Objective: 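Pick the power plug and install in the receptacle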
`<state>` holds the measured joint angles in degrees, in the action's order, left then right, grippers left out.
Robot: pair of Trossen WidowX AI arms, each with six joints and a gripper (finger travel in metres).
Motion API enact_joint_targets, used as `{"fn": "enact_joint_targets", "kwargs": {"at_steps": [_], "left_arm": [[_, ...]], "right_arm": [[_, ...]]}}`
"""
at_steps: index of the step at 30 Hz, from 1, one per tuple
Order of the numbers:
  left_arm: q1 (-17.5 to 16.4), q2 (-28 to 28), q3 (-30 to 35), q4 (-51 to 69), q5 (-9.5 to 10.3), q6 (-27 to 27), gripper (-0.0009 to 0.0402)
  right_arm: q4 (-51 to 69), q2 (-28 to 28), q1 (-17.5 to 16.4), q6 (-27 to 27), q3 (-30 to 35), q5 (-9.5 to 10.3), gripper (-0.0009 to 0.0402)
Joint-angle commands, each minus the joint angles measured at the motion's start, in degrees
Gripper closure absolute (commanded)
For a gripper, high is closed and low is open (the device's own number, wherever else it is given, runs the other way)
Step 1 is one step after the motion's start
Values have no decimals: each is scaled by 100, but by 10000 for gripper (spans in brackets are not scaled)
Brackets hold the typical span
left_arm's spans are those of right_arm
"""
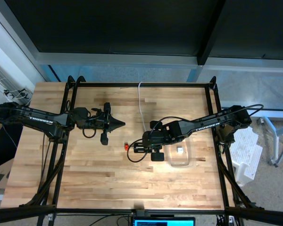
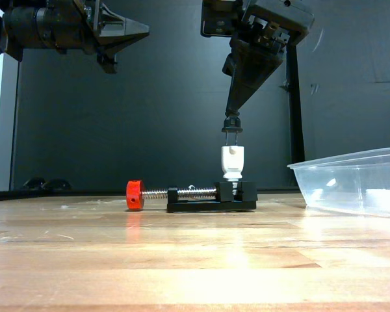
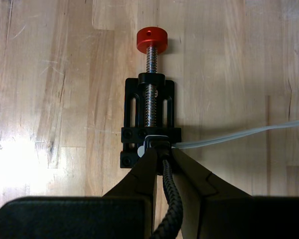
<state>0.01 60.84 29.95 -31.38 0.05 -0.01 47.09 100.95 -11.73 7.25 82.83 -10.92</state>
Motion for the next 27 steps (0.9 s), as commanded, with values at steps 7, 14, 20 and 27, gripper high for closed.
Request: {"fn": "enact_joint_targets", "kwargs": {"at_steps": [7, 14, 20, 27], "left_arm": [[-2, 2, 0, -2, -2, 2, 393], [0, 2, 0, -2, -2, 0, 393], [0, 2, 0, -2, -2, 2, 393], [-2, 2, 0, 2, -2, 2, 393]], "right_arm": [[-9, 0, 2, -28, -101, -7, 393], [-28, 0, 13, -85, -105, -7, 393], [-52, 74, 24, -94, -107, -2, 393], [-98, 118, 35, -131, -151, -4, 393]]}}
